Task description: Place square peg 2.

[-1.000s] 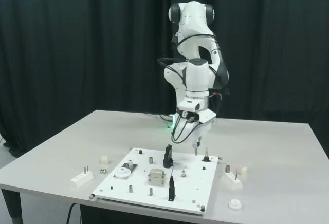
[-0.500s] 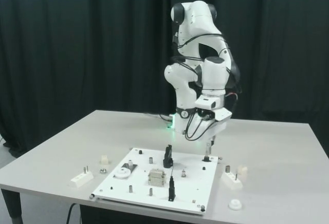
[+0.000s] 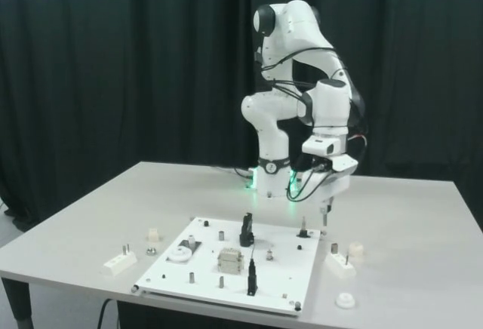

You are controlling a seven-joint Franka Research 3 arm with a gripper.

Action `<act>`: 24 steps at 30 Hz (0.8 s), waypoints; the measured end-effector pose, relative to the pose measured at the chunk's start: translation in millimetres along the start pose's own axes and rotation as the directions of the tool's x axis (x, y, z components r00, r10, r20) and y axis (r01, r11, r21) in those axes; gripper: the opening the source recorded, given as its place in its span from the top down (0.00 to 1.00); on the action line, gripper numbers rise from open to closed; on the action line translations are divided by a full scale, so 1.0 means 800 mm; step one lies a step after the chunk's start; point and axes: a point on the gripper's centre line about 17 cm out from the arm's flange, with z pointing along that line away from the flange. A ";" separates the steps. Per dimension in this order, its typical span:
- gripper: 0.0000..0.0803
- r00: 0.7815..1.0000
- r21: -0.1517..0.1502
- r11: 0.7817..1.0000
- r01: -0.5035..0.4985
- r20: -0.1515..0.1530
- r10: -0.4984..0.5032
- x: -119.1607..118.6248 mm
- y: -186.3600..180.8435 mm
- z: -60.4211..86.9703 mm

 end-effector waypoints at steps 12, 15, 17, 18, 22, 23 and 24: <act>0.92 0.997 -0.035 0.996 0.080 0.001 -0.080 0.052 0.000 0.010; 0.92 0.991 -0.045 0.990 0.131 0.016 -0.130 0.059 0.004 0.014; 0.92 0.986 -0.045 0.985 0.168 0.029 -0.167 0.061 0.005 0.017; 0.92 0.982 -0.043 0.982 0.185 0.034 -0.184 0.062 0.006 0.018; 0.92 0.970 -0.032 0.971 0.237 0.055 -0.235 0.064 0.011 0.020; 0.92 0.968 -0.029 0.969 0.247 0.060 -0.245 0.065 0.013 0.020; 0.92 0.965 -0.025 0.966 0.258 0.065 -0.256 0.064 0.014 0.020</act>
